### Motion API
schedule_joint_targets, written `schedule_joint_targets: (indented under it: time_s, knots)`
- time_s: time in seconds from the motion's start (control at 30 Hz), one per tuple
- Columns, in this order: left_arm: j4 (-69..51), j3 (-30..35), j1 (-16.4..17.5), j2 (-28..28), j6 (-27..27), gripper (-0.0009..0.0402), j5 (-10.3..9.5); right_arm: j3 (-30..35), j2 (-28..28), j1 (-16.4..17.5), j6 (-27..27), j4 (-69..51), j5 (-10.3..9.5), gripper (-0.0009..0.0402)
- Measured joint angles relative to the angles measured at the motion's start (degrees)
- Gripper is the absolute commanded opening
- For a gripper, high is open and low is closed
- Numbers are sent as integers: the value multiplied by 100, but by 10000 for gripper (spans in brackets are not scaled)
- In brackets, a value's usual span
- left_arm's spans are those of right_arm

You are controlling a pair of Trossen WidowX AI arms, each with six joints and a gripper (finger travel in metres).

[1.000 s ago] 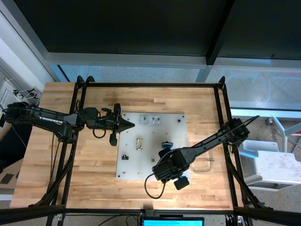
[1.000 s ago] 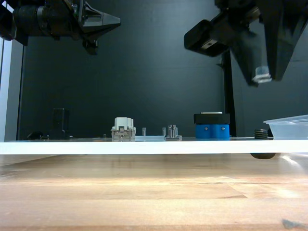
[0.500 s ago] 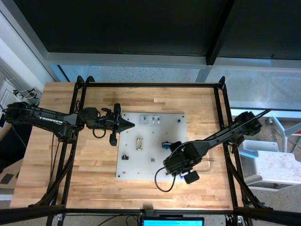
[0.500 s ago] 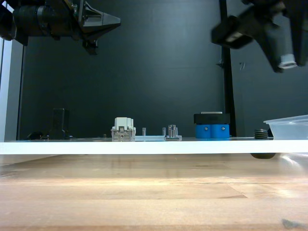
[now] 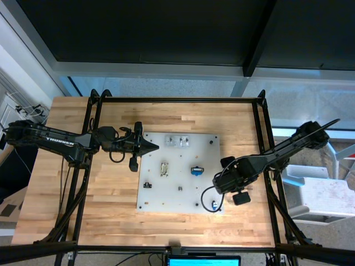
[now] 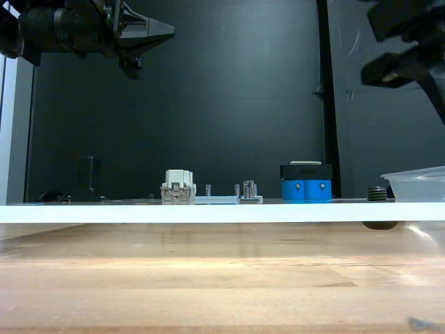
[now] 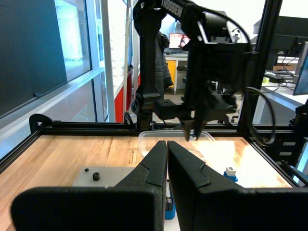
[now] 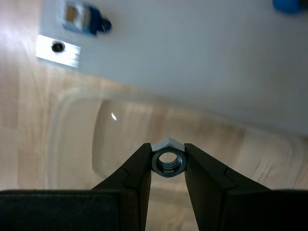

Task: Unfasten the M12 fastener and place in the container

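- The M12 nut point(image 8: 168, 161) is off its threads and up in the air, silver hex face-on in the right wrist view, threaded bore showing.
- The right gripper point(image 7: 192, 135) has it pinched flat-to-flat, jaws narrow and closed on the nut, nothing else touching it.
- Directly below lies the container point(image 8: 72, 144), with wood showing through its clear floor. The nut looks to be held here so that a release drops it inside the rim.
- The black stud point(image 6: 377, 193) stands bare on the white board point(image 5: 166, 194) with its ribs showing, so unfastening looks done. Only the drop remains, by my reading.
- The right arm point(image 5: 277, 155) reaches in from the right edge, wrist bent so the fingers point straight down, carried well above the tray.
- The risk is a bounce, since the nut hangs high over a shallow tray. Lowering first would seem wise.
- The left gripper point(image 5: 154, 147) is parked high over the board's far left edge, level, pointing inward, jaws pressed together and empty.
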Motion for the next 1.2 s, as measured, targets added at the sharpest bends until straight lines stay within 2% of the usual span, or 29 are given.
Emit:
schedule_joint_targets:
  time_s: [0.33,0.67,1.2]
  knots:
    - [0,0,0,2,0,0,-2,-835,-743,2,142,61,7,2]
    - [-2,2,0,0,0,0,-2,-944,-837,2,275,146,7,8]
    - [-2,0,0,0,-2,0,-2,-944,-835,4,295,179,2,176]
